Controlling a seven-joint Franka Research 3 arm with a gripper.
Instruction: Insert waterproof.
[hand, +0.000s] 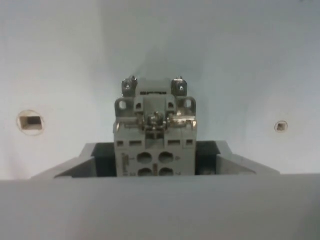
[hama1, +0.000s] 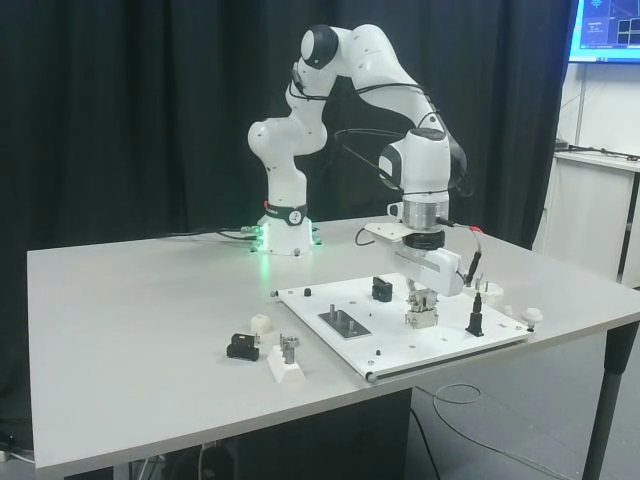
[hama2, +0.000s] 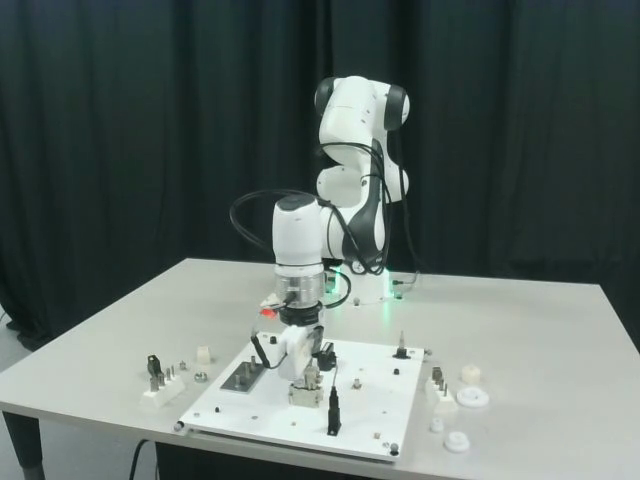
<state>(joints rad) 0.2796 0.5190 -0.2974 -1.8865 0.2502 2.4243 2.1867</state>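
A grey waterproof connector (hand: 155, 135) with metal clips and screws stands upright on the white board (hand: 75, 75). In the wrist view my gripper (hand: 156, 162) hangs right over it. Its grey fingers (hand: 80, 167) stand either side of the connector's top with dark gaps between, so it looks open. In the first room view the gripper (hama1: 420, 292) points down at the connector (hama1: 421, 315) on the board (hama1: 320, 298). The second room view shows the gripper (hama2: 303, 370) just above the connector (hama2: 306, 392).
On the board stand an upright black plug (hama1: 474, 318), a grey metal plate (hama1: 345, 322) and a small black part (hama1: 381, 290). Loose pieces lie on the table left of the board: a white block (hama1: 286, 364), a black piece (hama1: 241, 347). White round parts (hama2: 470, 397) lie by the board's other side.
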